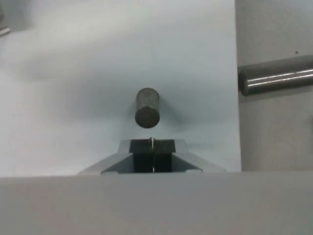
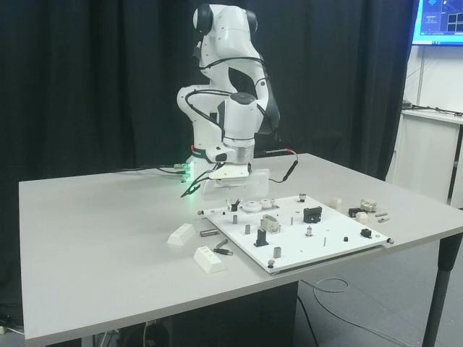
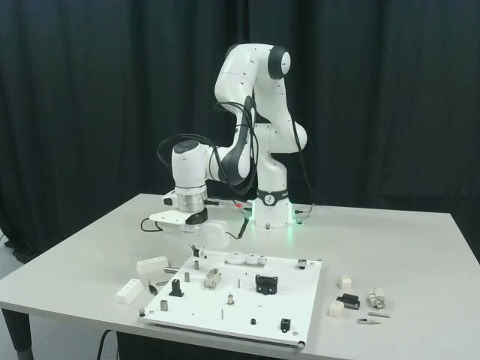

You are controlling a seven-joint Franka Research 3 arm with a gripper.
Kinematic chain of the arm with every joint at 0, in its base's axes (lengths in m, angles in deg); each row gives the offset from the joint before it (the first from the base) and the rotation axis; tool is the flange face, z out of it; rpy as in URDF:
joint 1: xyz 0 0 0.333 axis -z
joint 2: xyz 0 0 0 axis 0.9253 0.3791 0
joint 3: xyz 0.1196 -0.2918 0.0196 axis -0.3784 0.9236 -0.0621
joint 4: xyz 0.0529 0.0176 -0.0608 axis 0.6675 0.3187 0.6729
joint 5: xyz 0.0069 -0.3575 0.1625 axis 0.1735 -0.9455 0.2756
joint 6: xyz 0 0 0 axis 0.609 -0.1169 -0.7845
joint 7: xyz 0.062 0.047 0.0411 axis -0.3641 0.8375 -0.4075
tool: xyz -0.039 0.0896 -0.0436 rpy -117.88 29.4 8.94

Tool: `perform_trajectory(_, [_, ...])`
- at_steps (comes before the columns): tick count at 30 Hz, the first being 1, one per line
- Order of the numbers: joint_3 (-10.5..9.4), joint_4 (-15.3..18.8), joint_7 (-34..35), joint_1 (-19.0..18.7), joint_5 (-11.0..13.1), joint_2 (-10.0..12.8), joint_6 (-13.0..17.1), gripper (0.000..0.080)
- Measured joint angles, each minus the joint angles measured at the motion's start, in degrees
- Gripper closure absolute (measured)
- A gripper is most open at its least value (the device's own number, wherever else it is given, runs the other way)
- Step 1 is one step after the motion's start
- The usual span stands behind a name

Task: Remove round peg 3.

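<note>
A short grey round peg (image 1: 147, 107) stands upright in the white board (image 1: 73, 98), near the board's edge. My gripper (image 1: 152, 154) hovers just above and beside it, black pads pressed together, shut with nothing between them. From the room cameras, the gripper (image 2: 233, 204) (image 3: 196, 250) hangs over the board's back left corner, with the peg (image 2: 234, 215) (image 3: 196, 264) right under it. The peg is not in the fingers.
A metal cylinder (image 1: 276, 76) (image 2: 208, 233) lies on the grey table just off the board's edge. Two white blocks (image 2: 208, 259) (image 3: 129, 290) sit nearby. The board (image 2: 325, 249) (image 3: 289, 304) carries several fixtures and pegs. Small parts (image 3: 352, 302) lie on the table off the board's opposite side.
</note>
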State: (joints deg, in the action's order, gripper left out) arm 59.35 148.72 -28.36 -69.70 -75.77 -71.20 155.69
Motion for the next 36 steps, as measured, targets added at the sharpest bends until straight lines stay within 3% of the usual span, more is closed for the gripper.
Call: perform_trajectory(36, [0.11, -0.6, 0.0, 0.0, -0.7, -1.2, -1.2, 0.0802])
